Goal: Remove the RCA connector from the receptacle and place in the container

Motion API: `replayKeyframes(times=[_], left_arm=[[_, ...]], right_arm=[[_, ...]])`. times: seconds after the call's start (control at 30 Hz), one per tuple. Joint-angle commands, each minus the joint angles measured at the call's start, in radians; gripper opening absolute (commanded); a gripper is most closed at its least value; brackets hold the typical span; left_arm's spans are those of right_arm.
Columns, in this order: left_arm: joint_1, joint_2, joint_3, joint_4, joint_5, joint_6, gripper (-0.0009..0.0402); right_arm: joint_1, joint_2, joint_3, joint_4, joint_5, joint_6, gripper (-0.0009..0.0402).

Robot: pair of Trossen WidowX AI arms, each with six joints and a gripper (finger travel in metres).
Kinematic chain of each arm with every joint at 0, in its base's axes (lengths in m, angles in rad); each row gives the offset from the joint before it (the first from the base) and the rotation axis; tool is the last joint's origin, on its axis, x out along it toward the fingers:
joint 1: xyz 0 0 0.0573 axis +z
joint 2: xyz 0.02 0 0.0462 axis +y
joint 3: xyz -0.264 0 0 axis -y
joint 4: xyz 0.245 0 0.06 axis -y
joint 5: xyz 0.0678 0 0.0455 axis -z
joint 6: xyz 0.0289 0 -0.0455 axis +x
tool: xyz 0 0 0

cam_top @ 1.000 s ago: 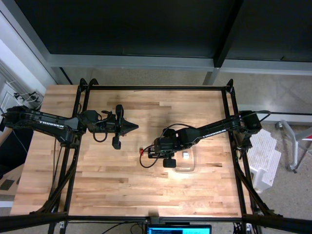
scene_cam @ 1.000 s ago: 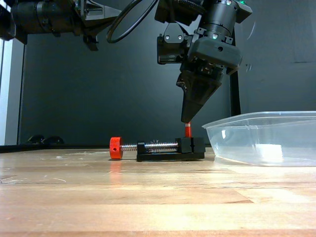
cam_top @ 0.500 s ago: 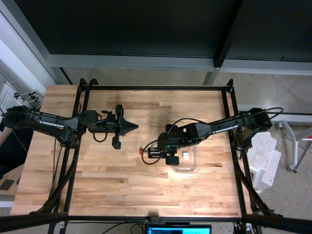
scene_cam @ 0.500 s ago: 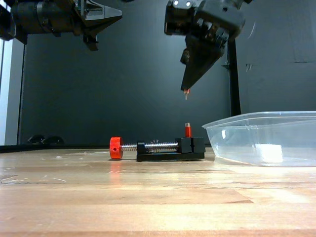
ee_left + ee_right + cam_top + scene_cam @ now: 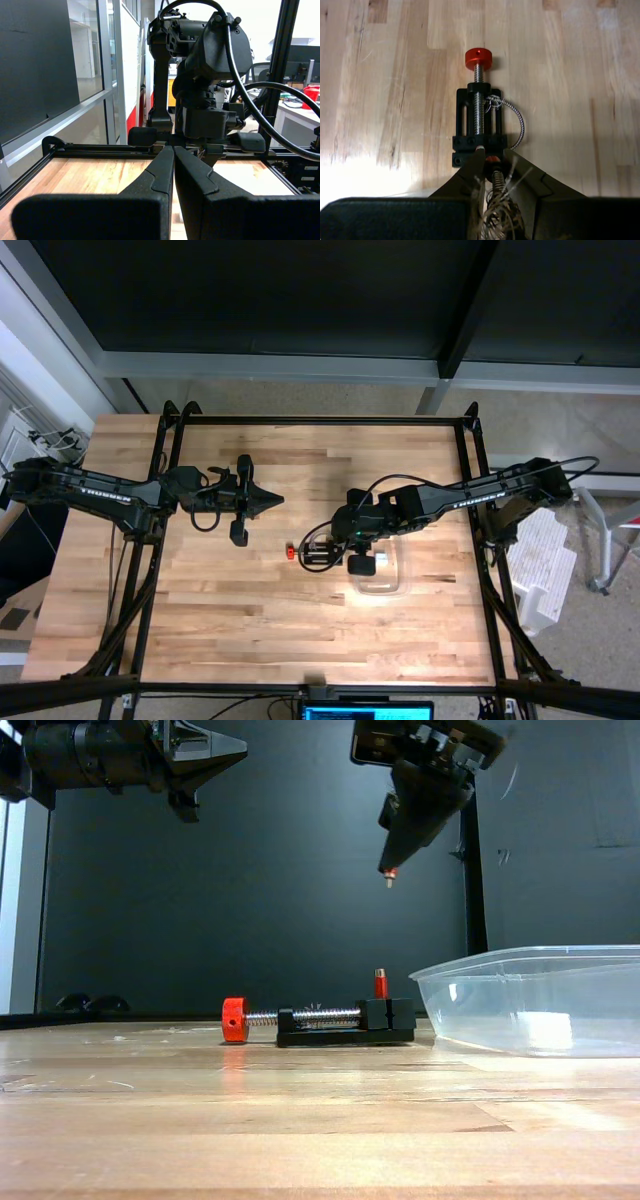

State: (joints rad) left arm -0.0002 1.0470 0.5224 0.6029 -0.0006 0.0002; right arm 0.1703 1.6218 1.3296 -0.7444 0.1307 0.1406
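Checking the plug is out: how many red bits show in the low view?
3: the knob at the receptacle's end, a stub upright on it, and the connector in the right gripper above. The left gripper hangs shut, high at left.

Overhead light brightens the wooden counter (image 5: pixel 250 620), with a washed-out glare patch beside the receptacle (image 5: pixel 479 130) under the blurred, close right gripper (image 5: pixel 492 154). At counter level the left gripper (image 5: pixel 240 753), high over the left half, and the right one pinching the RCA connector (image 5: pixel 390 874) are silhouettes against a dark backdrop.
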Motion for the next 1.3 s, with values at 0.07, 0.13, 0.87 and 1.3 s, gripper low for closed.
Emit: replayKeyframes(times=[0.07, 0.13, 0.87, 1.3], left_arm=[[0.0, 0.0, 0.0, 0.0, 0.0, 0.0, 0.0], [0.0, 0.0, 0.0, 0.0, 0.0, 0.0, 0.0], [0.0, 0.0, 0.0, 0.0, 0.0, 0.0, 0.0], [0.0, 0.0, 0.0, 0.0, 0.0, 0.0, 0.0]], right_arm=[[0.003, -0.049, -0.072, 0.001, -0.003, 0.013, 0.0002], [0.004, -0.079, -0.116, 0.001, -0.003, 0.025, 0.0002], [0.016, -0.223, -0.438, -0.01, -0.027, 0.14, 0.0002], [0.017, -0.223, -0.438, -0.003, 0.009, 0.151, 0.0107]])
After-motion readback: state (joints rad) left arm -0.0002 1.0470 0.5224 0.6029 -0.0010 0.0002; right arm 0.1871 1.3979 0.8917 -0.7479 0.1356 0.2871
